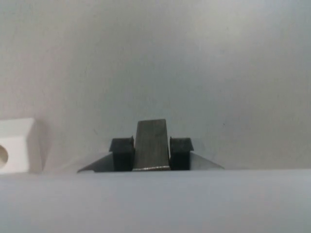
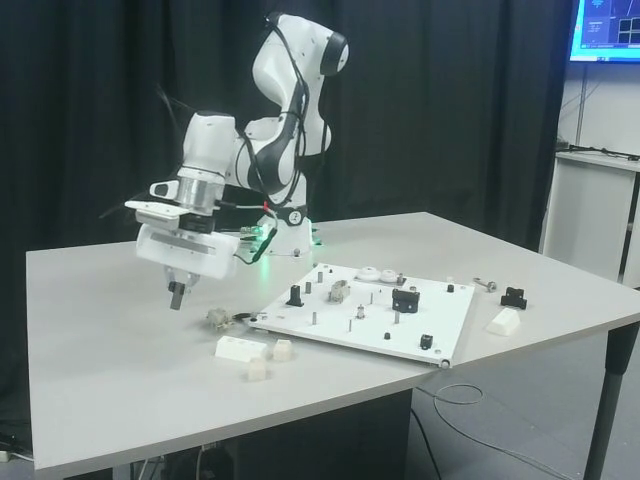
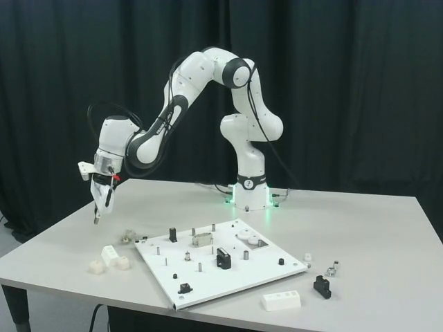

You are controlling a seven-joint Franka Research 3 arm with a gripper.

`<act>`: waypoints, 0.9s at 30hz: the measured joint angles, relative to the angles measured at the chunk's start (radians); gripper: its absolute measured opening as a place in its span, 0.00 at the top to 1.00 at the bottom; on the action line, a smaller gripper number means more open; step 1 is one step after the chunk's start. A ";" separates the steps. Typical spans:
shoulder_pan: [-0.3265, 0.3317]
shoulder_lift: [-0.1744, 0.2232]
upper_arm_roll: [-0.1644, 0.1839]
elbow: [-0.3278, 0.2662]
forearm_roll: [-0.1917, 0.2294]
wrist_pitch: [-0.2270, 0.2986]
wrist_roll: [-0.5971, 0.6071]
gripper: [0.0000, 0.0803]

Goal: Place square peg 4.

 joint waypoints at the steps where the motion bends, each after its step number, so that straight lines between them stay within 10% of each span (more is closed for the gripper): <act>1: -0.009 0.001 0.007 0.007 0.004 -0.011 -0.008 0.81; 27: -0.087 0.072 0.082 0.113 0.144 -0.159 -0.188 0.81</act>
